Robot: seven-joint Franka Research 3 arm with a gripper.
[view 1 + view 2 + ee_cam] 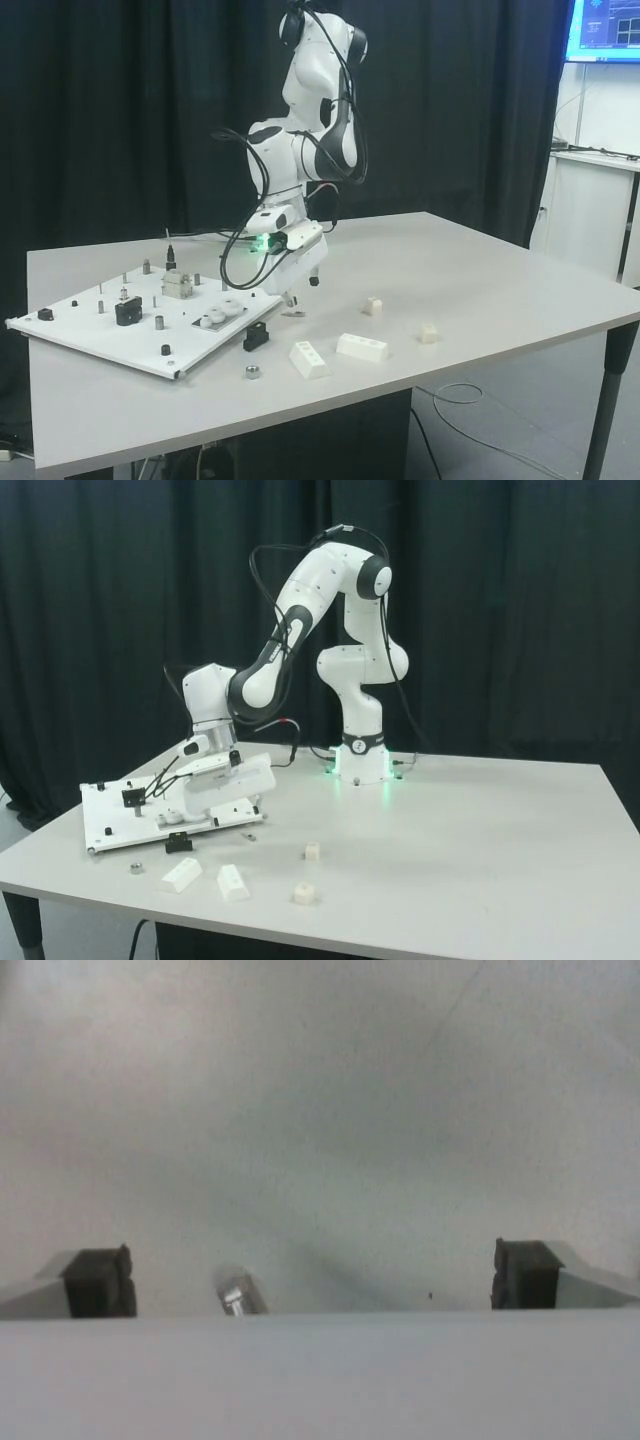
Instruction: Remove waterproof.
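Observation:
My gripper [300,290] hangs low over the grey table [480,270], just off the near corner of the white board [95,335]. In the wrist view the gripper [310,1278] is open, its black fingertips [100,1280] wide apart with only bare table between them. A small shiny grey metal piece [238,1295] lies on the table close to one fingertip and touches neither. It shows as a small piece [294,313] under the hand and as a small piece [248,835] beside the board. I cannot tell which part is the waterproof one.
The white board carries several pegs and small fittings, among them a black block [128,312] and a grey block [178,285]. On the table lie a black clip [257,335], a nut [252,371], two white blocks [308,359] [362,347] and two small cubes [373,306] [428,332].

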